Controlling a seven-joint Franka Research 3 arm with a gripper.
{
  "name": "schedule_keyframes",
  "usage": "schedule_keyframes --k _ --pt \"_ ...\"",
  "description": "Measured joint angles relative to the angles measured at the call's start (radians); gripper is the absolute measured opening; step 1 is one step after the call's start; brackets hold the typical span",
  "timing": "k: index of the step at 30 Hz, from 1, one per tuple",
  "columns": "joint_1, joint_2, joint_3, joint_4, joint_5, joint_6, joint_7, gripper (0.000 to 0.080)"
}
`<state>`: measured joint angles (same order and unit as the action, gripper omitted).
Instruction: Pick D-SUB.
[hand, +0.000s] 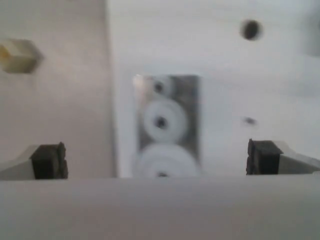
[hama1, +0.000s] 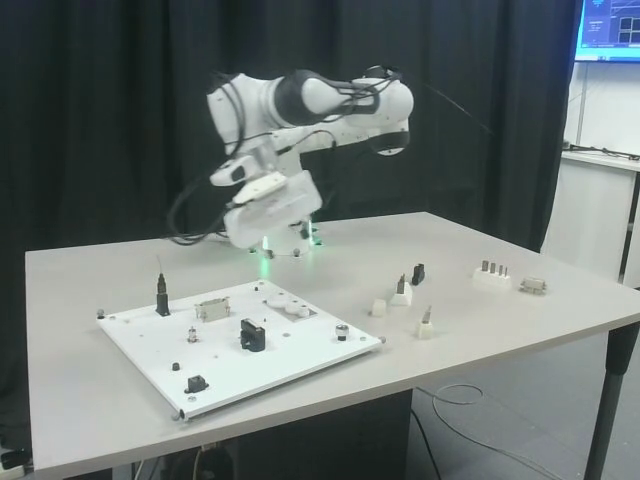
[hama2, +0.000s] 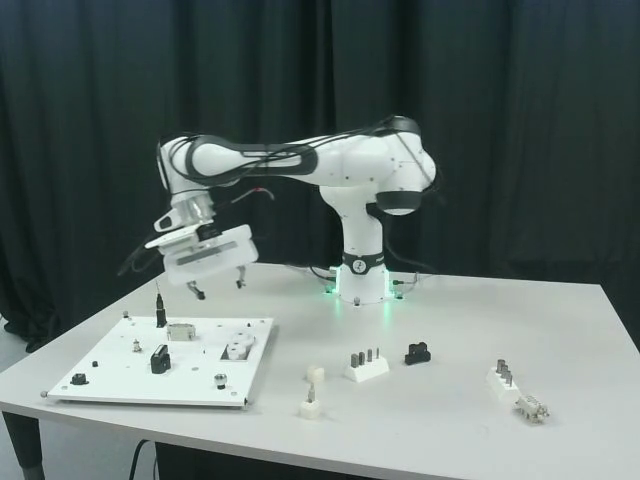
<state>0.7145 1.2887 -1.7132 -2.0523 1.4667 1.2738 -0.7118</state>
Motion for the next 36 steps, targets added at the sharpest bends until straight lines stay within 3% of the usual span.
schedule_keyframes --k 7,26,36 --pt "0.144 0.001 -0.010 -0.057 0.008 0.023 0.085 0.0800" --pt "0.519 0.001 -0.023 -0.196 0.008 0.174 0.299 0.0800" --pt "0.705 -0.005 -0.022 -0.237 -0.032 0.272 0.365 0.0800"
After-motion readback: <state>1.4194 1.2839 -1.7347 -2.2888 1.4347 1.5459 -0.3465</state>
